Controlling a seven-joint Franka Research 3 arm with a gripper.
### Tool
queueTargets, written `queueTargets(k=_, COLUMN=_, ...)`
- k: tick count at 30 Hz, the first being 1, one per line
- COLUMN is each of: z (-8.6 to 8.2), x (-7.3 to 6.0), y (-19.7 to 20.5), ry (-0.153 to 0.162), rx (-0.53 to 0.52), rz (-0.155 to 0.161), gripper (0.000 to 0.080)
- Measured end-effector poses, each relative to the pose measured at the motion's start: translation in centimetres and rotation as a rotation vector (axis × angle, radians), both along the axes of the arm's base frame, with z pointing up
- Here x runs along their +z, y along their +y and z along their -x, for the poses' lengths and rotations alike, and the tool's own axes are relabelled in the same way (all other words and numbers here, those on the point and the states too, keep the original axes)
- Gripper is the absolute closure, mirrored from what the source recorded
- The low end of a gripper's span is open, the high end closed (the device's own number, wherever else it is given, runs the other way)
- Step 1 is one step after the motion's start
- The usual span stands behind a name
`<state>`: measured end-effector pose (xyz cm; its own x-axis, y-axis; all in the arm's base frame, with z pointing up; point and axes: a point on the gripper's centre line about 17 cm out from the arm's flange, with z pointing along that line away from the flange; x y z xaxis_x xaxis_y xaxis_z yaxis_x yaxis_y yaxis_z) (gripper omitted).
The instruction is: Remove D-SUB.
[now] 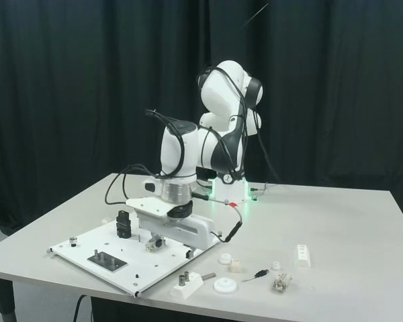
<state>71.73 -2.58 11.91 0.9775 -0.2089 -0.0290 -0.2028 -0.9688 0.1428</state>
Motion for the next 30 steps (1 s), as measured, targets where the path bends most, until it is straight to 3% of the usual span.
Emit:
queueTargets(k=13, z=4.1, x=0.8, y=-2.4, ry=0.140, rx=0.095, rz=0.059, gripper=0.0003)
queueTargets(k=20, z=6.9, x=0.4, y=-3.9, ry=0.194, rx=0.132, rz=0.064, gripper=0.0003)
queueTargets(k=25, z=8.7, x=0.1, y=-4.6, ry=0.211, rx=0.149, rz=0.046, gripper=0.0003)
queueTargets(k=30, z=9.7, x=-0.2, y=-4.9, ry=0.198, rx=0.173, rz=0.024, gripper=0.0003)
